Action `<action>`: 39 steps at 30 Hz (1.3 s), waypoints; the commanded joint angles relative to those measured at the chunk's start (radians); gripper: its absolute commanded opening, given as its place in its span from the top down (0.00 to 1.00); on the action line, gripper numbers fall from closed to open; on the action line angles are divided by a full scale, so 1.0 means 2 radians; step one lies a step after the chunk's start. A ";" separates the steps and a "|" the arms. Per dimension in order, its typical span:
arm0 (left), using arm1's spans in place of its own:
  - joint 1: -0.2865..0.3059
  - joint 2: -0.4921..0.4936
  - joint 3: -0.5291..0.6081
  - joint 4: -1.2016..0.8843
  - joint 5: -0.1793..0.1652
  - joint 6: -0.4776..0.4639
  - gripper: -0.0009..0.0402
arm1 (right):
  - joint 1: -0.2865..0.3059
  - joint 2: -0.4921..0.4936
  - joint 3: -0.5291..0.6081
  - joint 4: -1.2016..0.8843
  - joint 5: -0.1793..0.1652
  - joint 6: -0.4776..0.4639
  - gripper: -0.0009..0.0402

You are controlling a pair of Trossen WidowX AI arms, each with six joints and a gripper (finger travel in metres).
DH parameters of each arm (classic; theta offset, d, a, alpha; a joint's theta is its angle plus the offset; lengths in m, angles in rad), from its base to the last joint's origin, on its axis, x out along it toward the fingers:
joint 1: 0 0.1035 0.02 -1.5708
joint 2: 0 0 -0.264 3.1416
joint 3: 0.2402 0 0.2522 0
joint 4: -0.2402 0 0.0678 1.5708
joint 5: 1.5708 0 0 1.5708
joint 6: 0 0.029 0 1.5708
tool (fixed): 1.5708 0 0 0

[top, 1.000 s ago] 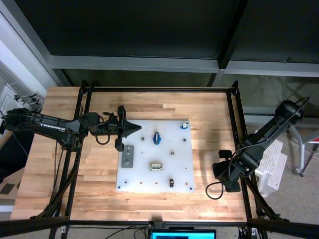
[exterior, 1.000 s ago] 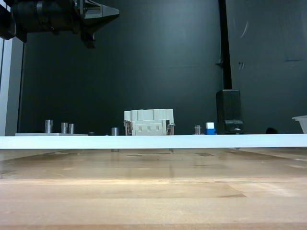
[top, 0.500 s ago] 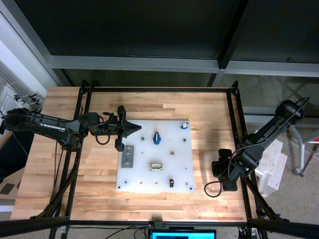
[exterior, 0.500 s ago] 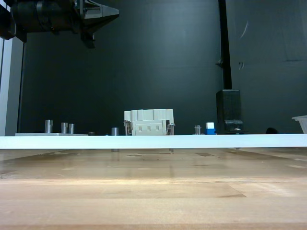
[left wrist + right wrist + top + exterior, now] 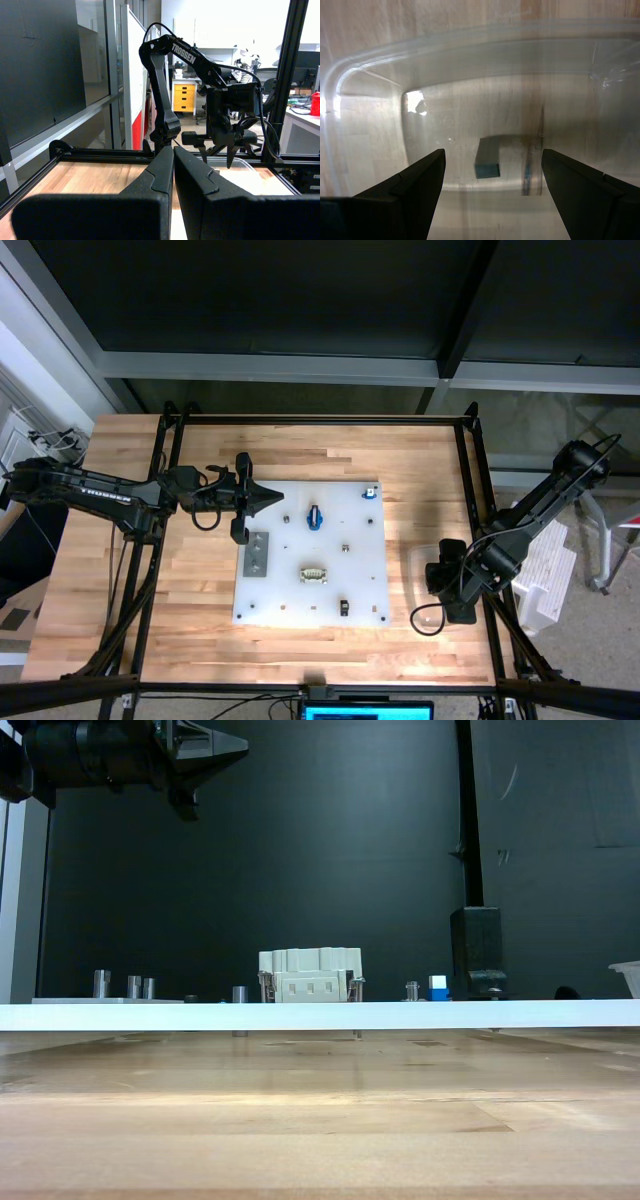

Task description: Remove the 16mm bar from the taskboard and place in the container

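High view: left end effector near taskboard, right end effector over bar.

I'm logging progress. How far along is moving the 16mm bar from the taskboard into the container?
Done, it seems: a small grey piece, apparently the 16mm bar, lies inside the container. In hand: nothing; the right gripper hangs over it, jaws open. The left gripper hovers shut above the far-left corner of the taskboard. Left: likely only retracting.
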 commanded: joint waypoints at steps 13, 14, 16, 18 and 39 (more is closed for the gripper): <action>0.000 0.000 0.000 0.000 0.000 0.000 0.98 | -0.049 -0.060 0.059 -0.072 -0.008 -0.017 0.39; 0.000 0.000 0.000 0.000 0.000 0.000 0.98 | -0.049 -0.061 0.061 -0.077 -0.014 -0.020 0.40; 0.000 0.000 0.000 0.000 0.000 0.000 0.98 | -0.049 -0.063 0.062 -0.083 -0.019 -0.020 0.41; 0.000 0.000 0.000 0.000 0.000 0.000 0.98 | -0.049 -0.065 0.062 -0.085 -0.018 -0.021 0.42; 0.000 0.000 0.000 0.000 0.000 0.000 0.98 | -0.202 -0.144 0.059 0.106 0.113 -0.260 0.88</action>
